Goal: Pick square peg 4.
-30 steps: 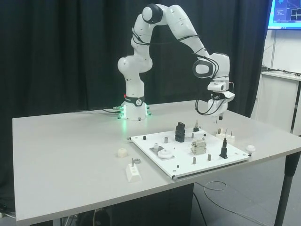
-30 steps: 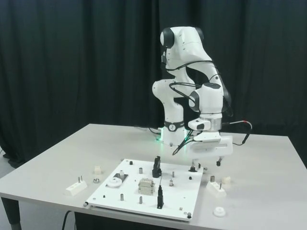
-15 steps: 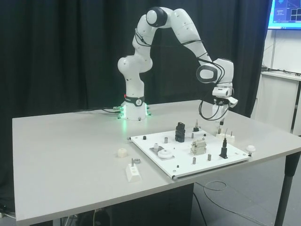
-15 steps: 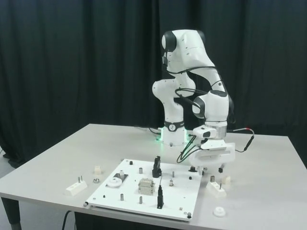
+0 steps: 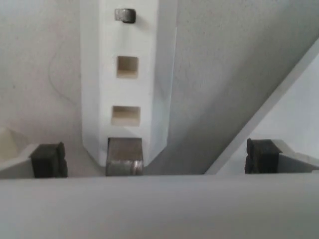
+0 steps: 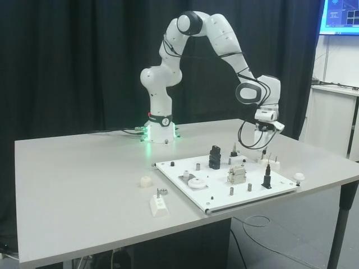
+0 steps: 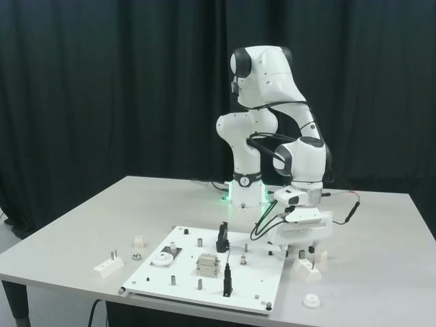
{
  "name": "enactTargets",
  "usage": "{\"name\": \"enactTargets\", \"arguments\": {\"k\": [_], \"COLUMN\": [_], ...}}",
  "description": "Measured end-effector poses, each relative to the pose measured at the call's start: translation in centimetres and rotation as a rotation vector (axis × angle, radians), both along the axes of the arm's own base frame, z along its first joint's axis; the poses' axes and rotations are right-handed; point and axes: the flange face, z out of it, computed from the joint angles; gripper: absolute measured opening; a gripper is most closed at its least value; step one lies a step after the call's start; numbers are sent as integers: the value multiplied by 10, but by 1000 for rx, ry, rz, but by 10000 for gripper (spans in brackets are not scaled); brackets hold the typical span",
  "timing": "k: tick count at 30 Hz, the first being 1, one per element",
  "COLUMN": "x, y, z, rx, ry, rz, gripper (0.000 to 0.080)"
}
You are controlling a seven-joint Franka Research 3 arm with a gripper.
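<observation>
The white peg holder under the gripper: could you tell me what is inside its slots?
The holder has a peg in the slot between the fingertips, two empty square slots, and another peg at its far end.

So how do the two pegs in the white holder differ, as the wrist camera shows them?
The near peg stands at the holder's end, between the open gripper's fingers; the far peg stands well beyond them. Two empty square holes separate them. The near peg looks larger, being closer. Both are grey and stand upright.

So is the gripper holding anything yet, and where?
Nothing held: the gripper is open, fingers apart either side of the grey square peg in its white holder.
</observation>
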Motion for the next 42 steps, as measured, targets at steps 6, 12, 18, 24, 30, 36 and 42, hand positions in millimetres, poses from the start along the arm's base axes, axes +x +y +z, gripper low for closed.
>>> {"name": "enactTargets", "arguments": {"k": [6, 12, 18, 24, 30, 36, 42], "x": [2, 2, 2, 2, 1, 0, -3], "y": [0, 1, 1, 1, 1, 4, 10], "z": [-5, -7, -7, -8, -7, -7, -6], "rx": [-8, -12, -12, -13, -12, -11, -4], "ry": [2, 3, 4, 4, 4, 6, 6], "rz": [10, 15, 15, 15, 18, 22, 17], "gripper": [800, 800, 628, 440, 260, 154, 154]}}
